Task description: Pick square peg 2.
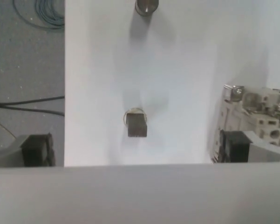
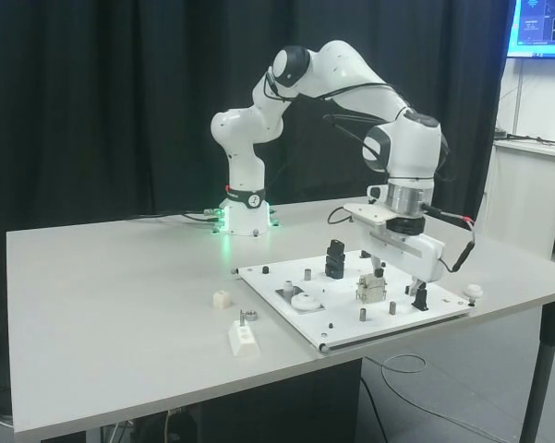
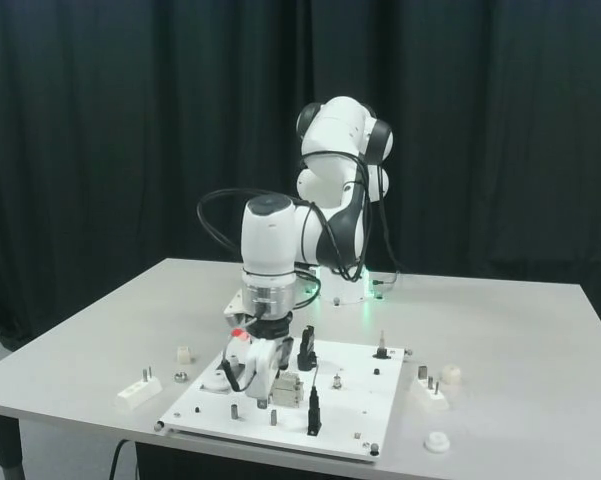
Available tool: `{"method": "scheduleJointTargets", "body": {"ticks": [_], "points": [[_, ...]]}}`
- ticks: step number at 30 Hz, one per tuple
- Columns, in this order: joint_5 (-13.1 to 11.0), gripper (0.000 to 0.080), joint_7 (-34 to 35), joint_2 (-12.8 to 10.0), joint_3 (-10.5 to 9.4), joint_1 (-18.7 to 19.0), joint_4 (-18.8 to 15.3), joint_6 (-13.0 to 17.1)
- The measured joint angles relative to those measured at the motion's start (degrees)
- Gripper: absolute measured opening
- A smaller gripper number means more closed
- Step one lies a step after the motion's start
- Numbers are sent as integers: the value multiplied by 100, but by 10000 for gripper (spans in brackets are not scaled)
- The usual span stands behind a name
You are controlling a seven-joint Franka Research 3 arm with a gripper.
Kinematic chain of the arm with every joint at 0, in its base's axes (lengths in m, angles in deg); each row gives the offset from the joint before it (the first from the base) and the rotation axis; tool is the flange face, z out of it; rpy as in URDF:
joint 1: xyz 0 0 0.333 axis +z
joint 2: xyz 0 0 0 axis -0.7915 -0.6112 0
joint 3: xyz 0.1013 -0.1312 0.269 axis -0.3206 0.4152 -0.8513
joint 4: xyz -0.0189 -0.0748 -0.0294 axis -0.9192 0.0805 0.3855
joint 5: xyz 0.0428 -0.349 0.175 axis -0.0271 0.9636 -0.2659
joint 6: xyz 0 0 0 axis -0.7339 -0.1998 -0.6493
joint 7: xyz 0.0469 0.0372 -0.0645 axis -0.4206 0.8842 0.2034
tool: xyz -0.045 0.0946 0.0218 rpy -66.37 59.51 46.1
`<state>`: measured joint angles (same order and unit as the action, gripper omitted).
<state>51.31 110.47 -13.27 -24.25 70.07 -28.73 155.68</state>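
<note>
While it hangs over the board, gripper (image 1: 136, 148): fingers (image 1: 37, 150) spread wide apart, holding nothing.
Square peg 2 (image 1: 136, 125): upright on the white board (image 1: 98, 84), below the gap between the two fingertips, untouched.
Board, first room view (image 2: 286, 277): on the grey table (image 2: 102, 286), at about 4 o'clock from the arm's base (image 2: 245, 217).
Round peg (image 1: 146, 6): upright on the same board, well apart from the square one.
Grey connector block (image 1: 256, 116): on the board, just beside one fingertip.
White block (image 2: 243, 340): on the table, at 8 o'clock from the board.
</note>
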Motion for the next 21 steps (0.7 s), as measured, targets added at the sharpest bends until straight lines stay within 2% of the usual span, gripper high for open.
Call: {"method": "scheduleJointTargets", "body": {"ticks": [7,8,9,21], "points": [[1,764,0,20,31,-2,113,-177],[1,798,0,20,34,-2,122,-192],[1,798,0,20,37,-2,131,-203],[0,800,15,19,60,-6,141,-212]]}}
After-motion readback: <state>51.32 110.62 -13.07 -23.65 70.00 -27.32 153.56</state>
